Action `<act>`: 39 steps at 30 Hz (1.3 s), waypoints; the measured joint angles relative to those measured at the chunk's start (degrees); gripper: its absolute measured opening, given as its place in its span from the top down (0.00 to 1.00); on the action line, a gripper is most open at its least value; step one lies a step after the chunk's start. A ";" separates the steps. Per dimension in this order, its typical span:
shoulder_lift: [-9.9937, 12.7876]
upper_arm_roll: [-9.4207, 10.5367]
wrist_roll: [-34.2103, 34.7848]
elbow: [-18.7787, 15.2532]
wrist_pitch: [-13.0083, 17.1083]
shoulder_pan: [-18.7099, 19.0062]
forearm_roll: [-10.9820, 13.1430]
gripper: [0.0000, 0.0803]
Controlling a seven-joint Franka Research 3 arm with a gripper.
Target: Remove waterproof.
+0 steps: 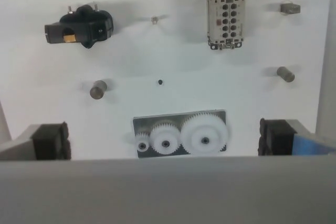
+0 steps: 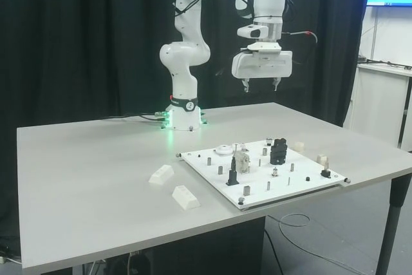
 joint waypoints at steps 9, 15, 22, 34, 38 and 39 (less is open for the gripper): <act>0.26 -0.37 0.00 -0.19 0.01 -0.20 -0.44 0.00; 0.49 -0.90 0.01 -0.89 0.12 -0.65 -0.69 0.00; 1.32 -1.94 -1.43 -1.97 1.78 -1.15 -1.12 0.00; 3.56 -2.29 -6.66 -5.39 9.97 -2.76 -0.92 0.00; 4.31 -2.29 -7.43 -6.21 11.86 -3.18 -0.70 0.00; 4.52 -2.29 -7.64 -6.27 12.09 -3.25 -0.70 0.00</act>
